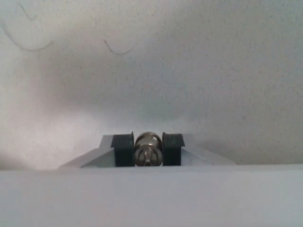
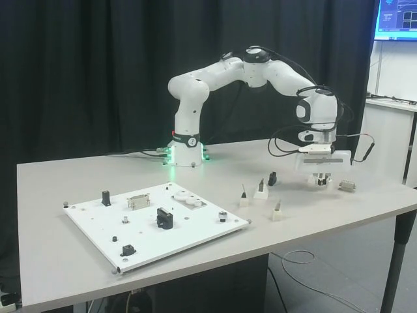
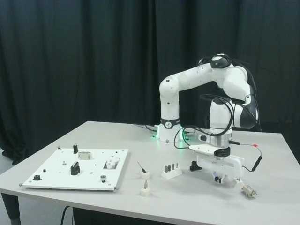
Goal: Insert BNC.
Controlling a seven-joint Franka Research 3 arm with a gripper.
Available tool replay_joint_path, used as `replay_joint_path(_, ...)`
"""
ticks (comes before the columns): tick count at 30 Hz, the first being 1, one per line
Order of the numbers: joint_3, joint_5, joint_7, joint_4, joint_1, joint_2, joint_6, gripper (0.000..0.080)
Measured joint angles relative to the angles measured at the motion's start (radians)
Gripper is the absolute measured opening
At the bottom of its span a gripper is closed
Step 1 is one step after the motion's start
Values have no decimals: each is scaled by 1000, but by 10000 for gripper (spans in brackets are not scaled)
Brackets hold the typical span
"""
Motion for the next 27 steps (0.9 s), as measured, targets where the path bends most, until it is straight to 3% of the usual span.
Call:
replay_joint_path(14, -11, -4, -1, 0, 0, 0, -5, 121)
replay_joint_path(27, -41, -38, -17, -2, -17, 0, 0, 121)
